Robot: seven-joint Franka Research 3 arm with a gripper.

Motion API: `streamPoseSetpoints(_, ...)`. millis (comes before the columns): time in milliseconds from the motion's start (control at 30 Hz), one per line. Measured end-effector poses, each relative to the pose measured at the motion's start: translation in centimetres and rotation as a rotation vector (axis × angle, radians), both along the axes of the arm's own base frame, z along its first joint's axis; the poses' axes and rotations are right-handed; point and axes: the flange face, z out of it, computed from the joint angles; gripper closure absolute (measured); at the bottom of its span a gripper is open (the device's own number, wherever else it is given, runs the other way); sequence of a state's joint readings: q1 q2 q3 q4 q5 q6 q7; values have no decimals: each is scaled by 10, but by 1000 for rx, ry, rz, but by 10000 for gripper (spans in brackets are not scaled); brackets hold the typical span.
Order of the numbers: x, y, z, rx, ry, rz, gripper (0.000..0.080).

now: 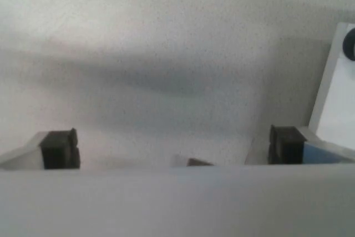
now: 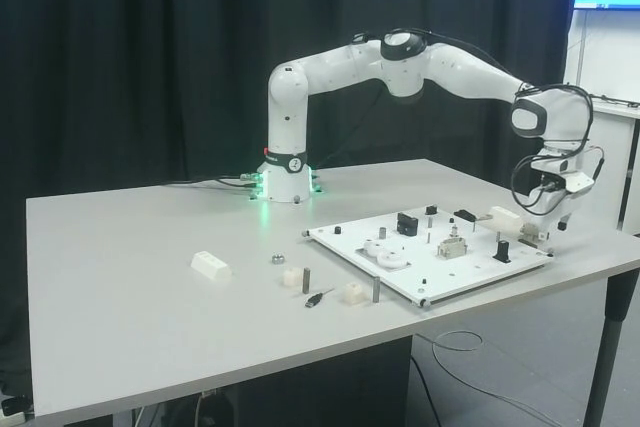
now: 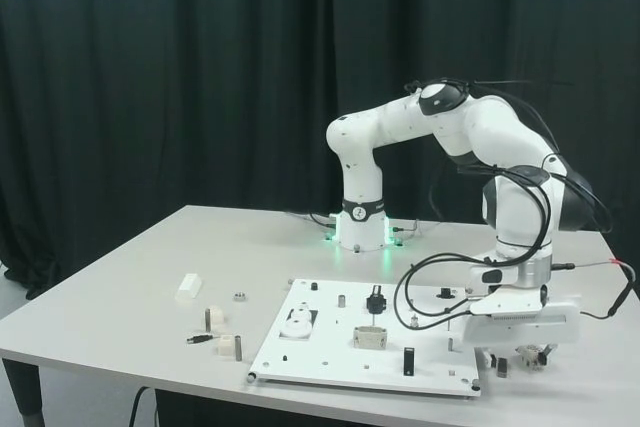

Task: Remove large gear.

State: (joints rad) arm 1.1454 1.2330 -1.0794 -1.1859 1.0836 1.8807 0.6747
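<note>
Over on the white board [image 2: 440, 282], the large gear [image 2: 391, 256] lay flat, axis straight up, no real long side. From it, my gripper [image 2: 540, 239] hung well apart at about 3 o'clock in the first room view, fingers spread wide, holding nothing.

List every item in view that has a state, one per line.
pincer: open, empty, low over the table beside the board's edge
large gear: still seated on the board
board: flat on the table
white block: lying loose on the table, off the board
</note>
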Motion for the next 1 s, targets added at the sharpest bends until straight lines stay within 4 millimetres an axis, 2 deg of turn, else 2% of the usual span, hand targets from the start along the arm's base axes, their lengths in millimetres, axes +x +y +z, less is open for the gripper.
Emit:
streamPoseSetpoints(33,0,0,1,0,0,1,44)
streamPoseSetpoints(200,0,2,7,-1,-1,7,44)
streamPoseSetpoints(233,0,2,9,-1,-1,8,13)
streamPoseSetpoints(1000,1,-2,28,-24,12,14,3)
